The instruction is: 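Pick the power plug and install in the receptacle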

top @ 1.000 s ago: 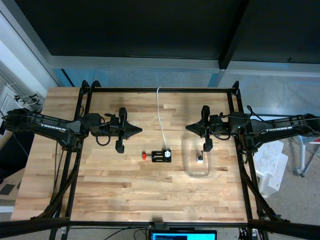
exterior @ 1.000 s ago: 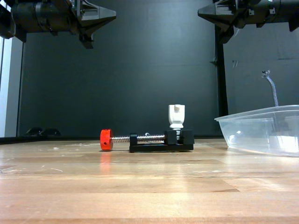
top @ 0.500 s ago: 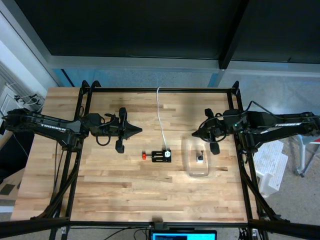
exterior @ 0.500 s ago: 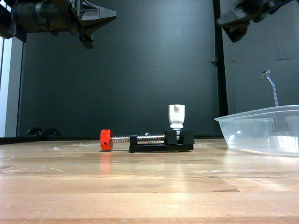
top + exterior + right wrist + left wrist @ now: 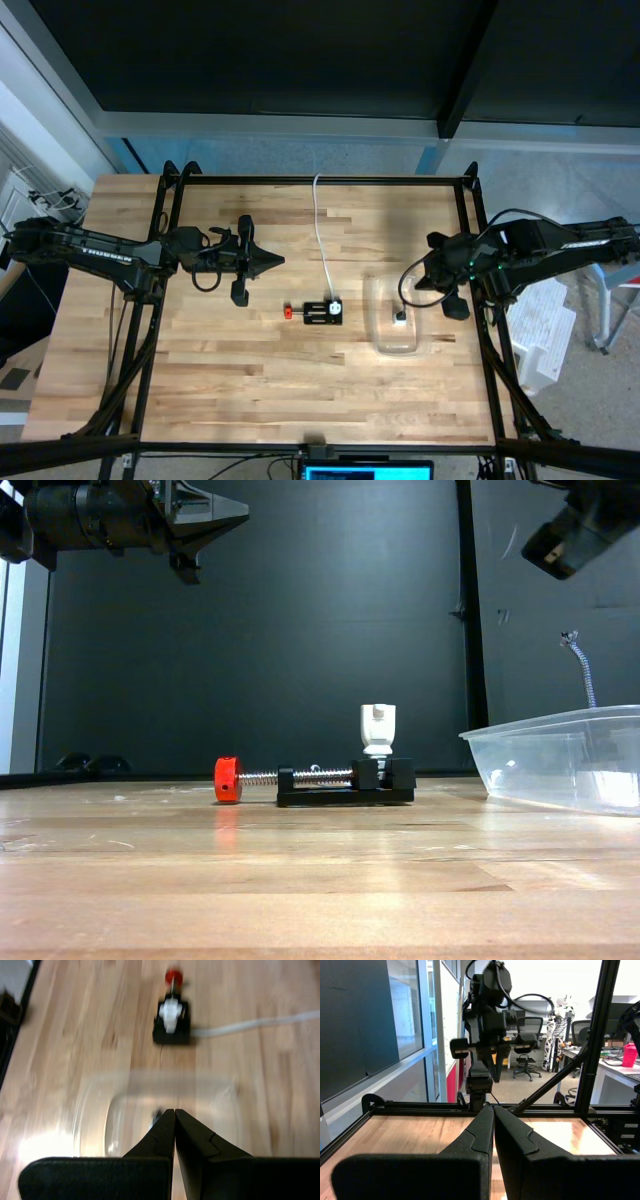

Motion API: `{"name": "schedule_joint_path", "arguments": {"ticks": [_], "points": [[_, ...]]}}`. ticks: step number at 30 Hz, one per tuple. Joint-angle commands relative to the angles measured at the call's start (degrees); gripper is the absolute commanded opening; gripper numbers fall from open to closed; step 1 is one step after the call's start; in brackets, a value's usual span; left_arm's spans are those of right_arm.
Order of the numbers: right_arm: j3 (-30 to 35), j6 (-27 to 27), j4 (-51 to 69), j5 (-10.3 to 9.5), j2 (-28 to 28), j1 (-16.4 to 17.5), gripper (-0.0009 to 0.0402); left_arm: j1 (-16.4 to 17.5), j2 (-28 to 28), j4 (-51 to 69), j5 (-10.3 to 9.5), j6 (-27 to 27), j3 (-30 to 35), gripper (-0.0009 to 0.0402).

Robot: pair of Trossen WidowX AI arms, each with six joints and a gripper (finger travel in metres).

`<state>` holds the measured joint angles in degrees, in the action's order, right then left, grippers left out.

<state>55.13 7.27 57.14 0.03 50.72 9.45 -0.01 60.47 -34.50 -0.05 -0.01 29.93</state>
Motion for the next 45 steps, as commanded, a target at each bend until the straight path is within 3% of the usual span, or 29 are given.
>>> {"name": "schedule_joint_path", "arguments": {"ticks": [1,6,13,17,21,25,45], "points": [[-0.07,0.57,2.21,0.57,1.81,0.81,0.0001,0.0,0.0,-0.02,0.02,0.0,0.02,0.0],[-0.24,1.07,3.72,0.59,5.31,0.96,0.0034,0.02,0.0,-0.02,0.02,0.0,0.02,0.0],[-0.33,1.55,3.76,0.74,10.29,1.18,0.0124,0.0,0.0,-0.02,0.02,0.0,0.02,0.0],[-0.98,2.56,3.52,2.21,12.22,1.86,0.0173,0.0,0.0,-0.02,0.02,0.0,0.02,0.0],[-2.84,4.04,1.51,2.19,12.83,2.99,0.0206,0.02,0.0,-0.02,0.02,0.0,0.02,0.0],[-4.98,5.55,-0.94,3.39,13.38,4.42,0.0215,0.02,0.0,-0.02,0.02,0.0,0.02,0.0],[-8.33,6.21,-8.92,3.37,21.27,5.6,0.0215,0.0,0.0,-0.02,0.02,0.0,0.02,0.0]]}}
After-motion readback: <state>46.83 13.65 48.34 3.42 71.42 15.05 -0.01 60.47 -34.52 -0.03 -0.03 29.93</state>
